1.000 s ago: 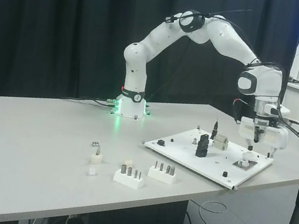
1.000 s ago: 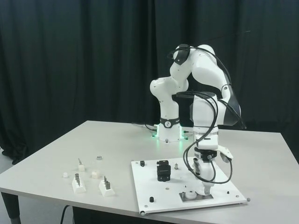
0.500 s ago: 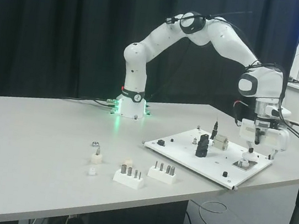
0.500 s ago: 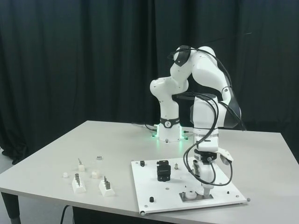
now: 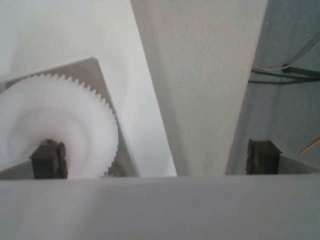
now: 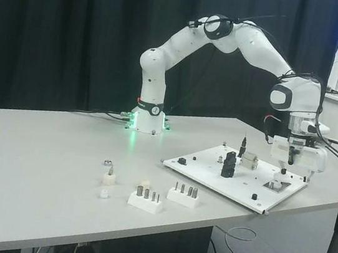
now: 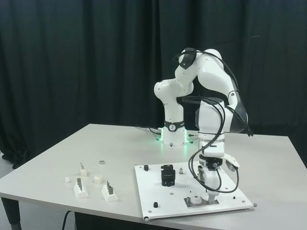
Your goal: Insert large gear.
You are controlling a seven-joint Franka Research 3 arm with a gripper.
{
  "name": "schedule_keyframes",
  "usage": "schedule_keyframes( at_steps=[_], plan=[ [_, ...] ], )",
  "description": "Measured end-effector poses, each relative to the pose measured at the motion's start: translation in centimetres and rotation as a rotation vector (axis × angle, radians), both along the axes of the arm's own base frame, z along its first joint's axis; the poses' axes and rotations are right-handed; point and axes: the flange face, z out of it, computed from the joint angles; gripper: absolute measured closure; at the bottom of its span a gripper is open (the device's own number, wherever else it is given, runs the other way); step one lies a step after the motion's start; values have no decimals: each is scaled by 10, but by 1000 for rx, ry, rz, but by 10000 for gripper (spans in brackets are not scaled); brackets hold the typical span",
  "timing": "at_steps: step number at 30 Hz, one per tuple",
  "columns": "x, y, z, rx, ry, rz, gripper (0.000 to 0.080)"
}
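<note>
**A:** Item one, the large gear [image 5: 55, 127]?

**B:** White, toothed, lying flat on the grey plate [image 7: 201, 201] at the near right part of the white board [image 6: 210, 170]. It appears seated, though the wrist view does not show how fully.

**A:** Item two, the gripper [image 5: 155, 159]?

**B:** Directly above the gear's edge. Fingers spread wide, holding nothing; one fingertip [image 5: 48, 160] is over the gear's centre, the other [image 5: 262, 156] is beyond the board's edge.

**A:** Other stock?

**B:** A black block [image 7: 167, 175] mid-board; two white peg holders [image 6: 165, 198] on the grey table [image 6: 46, 147], well left of the board.

**A:** Hazards?

**B:** In my judgement, a fingertip brushing the gear's hub as the arm moves could tilt or lift the gear off its seat. If the gear is only partly down, it may stay cocked and jam.
</note>
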Motion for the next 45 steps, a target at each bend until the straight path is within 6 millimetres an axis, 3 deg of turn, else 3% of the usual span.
schedule_keyframes(
  at_steps=[45],
  plan=[
    [2,11,-2,-14,32,-35,3]
  ],
)
